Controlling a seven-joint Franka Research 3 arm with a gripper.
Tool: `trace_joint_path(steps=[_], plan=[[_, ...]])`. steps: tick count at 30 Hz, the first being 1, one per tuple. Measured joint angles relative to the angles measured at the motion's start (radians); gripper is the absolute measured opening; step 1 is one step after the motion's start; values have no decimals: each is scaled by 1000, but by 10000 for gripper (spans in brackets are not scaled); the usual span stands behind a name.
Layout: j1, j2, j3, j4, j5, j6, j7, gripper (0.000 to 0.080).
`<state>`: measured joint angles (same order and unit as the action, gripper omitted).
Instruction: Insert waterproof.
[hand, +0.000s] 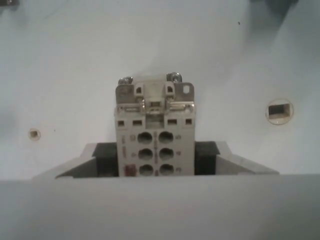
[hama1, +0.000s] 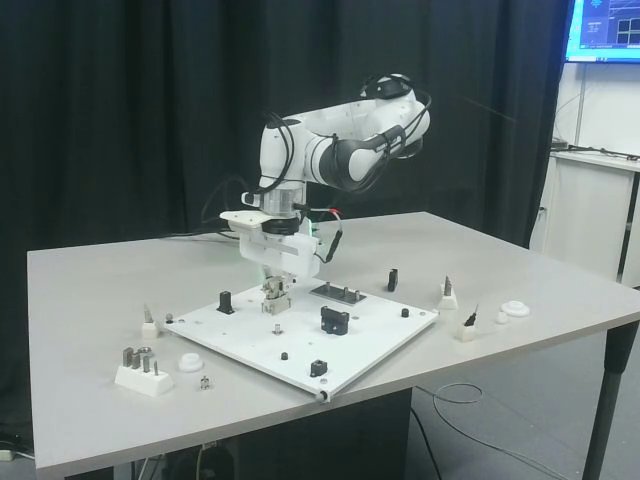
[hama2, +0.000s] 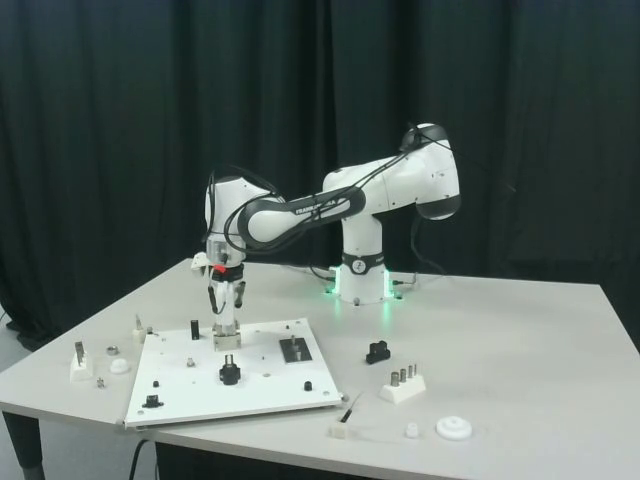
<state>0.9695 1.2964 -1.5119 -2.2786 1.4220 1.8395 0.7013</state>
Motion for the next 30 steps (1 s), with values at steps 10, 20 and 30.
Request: trace_joint_path(steps=[10,20,30], plan=[[0,0,1,0,11,0,-7,311],[0,0,0,-4,12,0,-7,311],[1,-1,-1,-7,12,-3,-9,311]])
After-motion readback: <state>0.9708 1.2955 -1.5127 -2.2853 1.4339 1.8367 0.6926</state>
